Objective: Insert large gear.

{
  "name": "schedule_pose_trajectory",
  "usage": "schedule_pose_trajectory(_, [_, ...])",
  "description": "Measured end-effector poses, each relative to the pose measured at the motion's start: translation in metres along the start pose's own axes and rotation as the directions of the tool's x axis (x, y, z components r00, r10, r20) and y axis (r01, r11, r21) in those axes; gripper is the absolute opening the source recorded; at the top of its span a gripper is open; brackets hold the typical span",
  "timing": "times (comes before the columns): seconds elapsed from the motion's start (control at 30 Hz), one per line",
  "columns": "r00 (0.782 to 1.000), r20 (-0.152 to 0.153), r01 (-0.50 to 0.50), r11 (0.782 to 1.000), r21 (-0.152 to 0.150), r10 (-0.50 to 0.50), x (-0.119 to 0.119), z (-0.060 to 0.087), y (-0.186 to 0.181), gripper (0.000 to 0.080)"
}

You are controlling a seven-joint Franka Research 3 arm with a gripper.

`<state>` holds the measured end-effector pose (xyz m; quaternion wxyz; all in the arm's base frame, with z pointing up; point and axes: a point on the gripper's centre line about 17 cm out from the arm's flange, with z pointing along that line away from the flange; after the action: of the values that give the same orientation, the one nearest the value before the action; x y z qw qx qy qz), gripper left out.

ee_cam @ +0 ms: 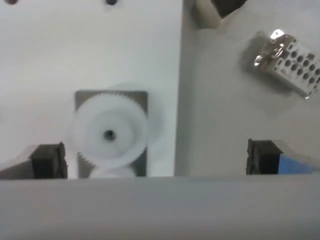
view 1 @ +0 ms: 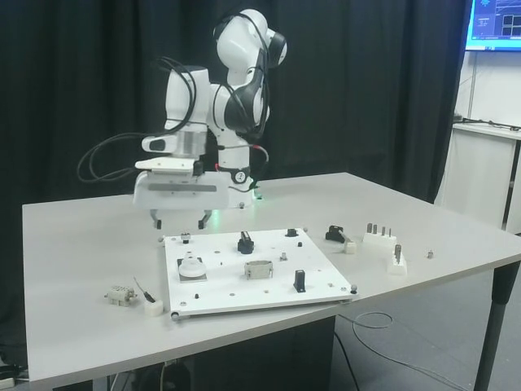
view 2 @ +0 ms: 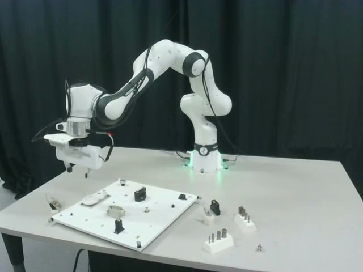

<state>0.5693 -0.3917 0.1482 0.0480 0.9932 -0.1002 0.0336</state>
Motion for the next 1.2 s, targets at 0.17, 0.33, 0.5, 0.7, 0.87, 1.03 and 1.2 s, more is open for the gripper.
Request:
schedule_pose_trajectory(0.17, [1.0, -0.001, 0.03, 0.999, -0.026, -0.03, 0.001, 0.016, 0.008, 0.08])
schedule_pose_trajectory(0.33, [0.998, -0.004, 0.055, 0.998, -0.043, -0.055, 0.002, 0.033, 0.012, 0.08])
schedule_pose_trajectory(0.5, [0.997, -0.007, 0.073, 0.996, -0.049, -0.073, 0.003, 0.049, 0.013, 0.08])
schedule_pose_trajectory(0.7, [0.996, -0.01, 0.086, 0.995, -0.051, -0.087, 0.003, 0.062, 0.015, 0.08])
schedule_pose_trajectory(0.87, [0.995, -0.008, 0.097, 0.994, -0.05, -0.098, 0.001, 0.065, 0.018, 0.08])
schedule_pose_trajectory(1.03, [0.994, -0.009, 0.112, 0.993, -0.043, -0.112, 0.0, 0.067, 0.017, 0.08])
schedule_pose_trajectory(1.2, [0.993, -0.01, 0.117, 0.993, -0.032, -0.117, 0.0, 0.071, 0.014, 0.08])
